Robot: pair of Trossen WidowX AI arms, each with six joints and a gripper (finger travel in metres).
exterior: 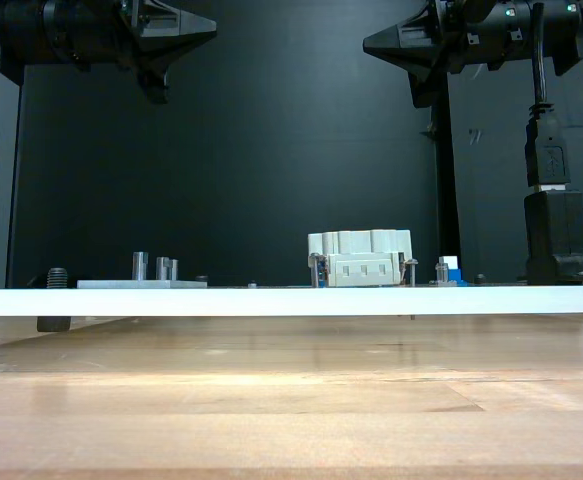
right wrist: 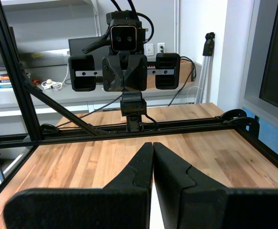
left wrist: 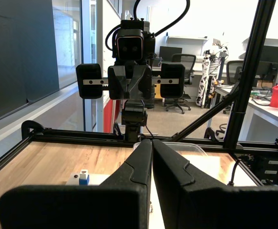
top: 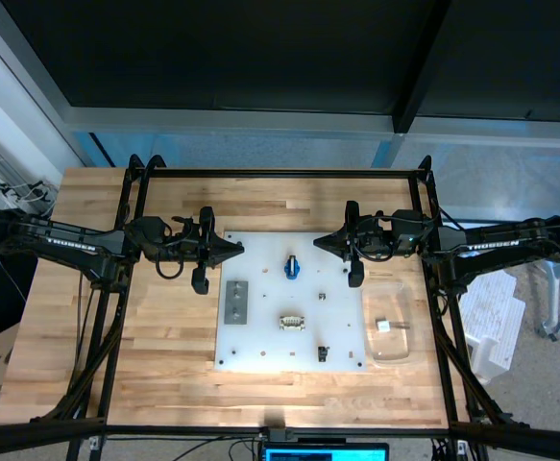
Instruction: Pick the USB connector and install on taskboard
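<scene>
The black USB connector [exterior: 548, 150] stands upright on the black port [exterior: 556, 235] with a bright silver band between them, and its cable rises high. From above, the port [top: 324, 353] by the white board's [top: 260, 288] near edge looks dark. Nothing holds the plug. My right gripper [top: 320, 242] hangs shut over the board's far right corner, its fingers pressed together in the right wrist view [right wrist: 153, 144]. Over the far left corner my left gripper [top: 239, 247] is shut too, with nothing in it [left wrist: 151, 141]. The clear tray [top: 395, 353] holds only the white block [top: 383, 326].
On the board stand a blue fitting [top: 291, 267], a grey plate with pegs [top: 235, 303] and a pale multi-pin housing [top: 292, 322]. The black bench frame [top: 280, 174] runs round the table. Both arms hover high above the board.
</scene>
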